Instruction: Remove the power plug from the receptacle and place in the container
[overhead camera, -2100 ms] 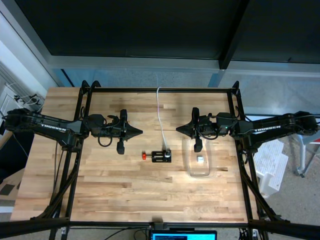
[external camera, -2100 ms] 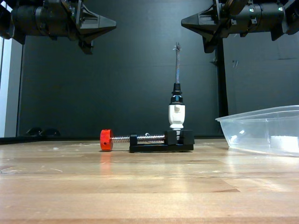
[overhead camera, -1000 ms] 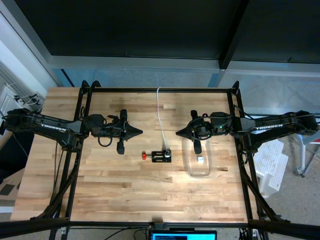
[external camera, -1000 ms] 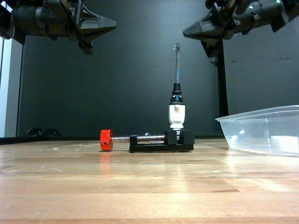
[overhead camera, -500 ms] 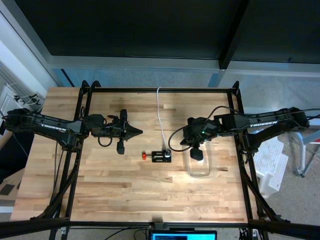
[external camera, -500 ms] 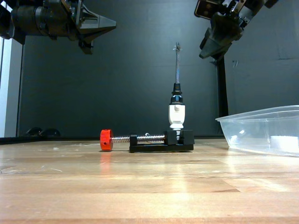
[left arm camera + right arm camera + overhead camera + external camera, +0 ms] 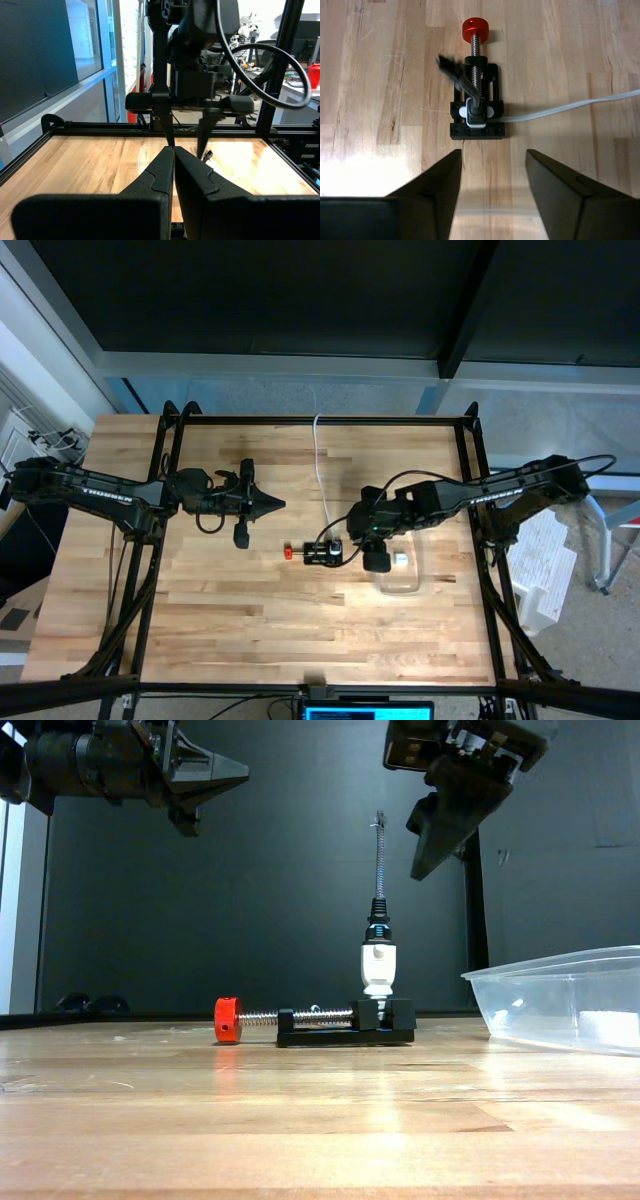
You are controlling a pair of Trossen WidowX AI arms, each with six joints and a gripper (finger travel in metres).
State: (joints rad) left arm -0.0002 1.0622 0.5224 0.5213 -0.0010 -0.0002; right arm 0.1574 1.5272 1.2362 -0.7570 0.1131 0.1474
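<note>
The power plug [image 7: 377, 926] is a small black body with a thin wire tail rising from it, seated upright in the white receptacle [image 7: 378, 967]. A black vise [image 7: 345, 1023] with a red knob [image 7: 228, 1020] clamps the receptacle. My right gripper [image 7: 416, 868] hangs tilted downward, above and just right of the plug's tail, touching nothing. In the right wrist view it [image 7: 492, 155] is open, with the plug [image 7: 475, 112] and vise [image 7: 476, 131] below it. The clear container [image 7: 403, 587] lies right of the vise. My left gripper [image 7: 283, 505] hovers shut at the left, well away.
A white cable [image 7: 322, 470] runs from the receptacle to the table's far edge. A small white cube [image 7: 400, 559] lies inside the container [image 7: 560, 1000]. Black frame rails border the wooden table on all sides.
My right arm has swung left from over the container to above the vise, tipping its gripper from level to pointing down. The left arm has not moved.
</note>
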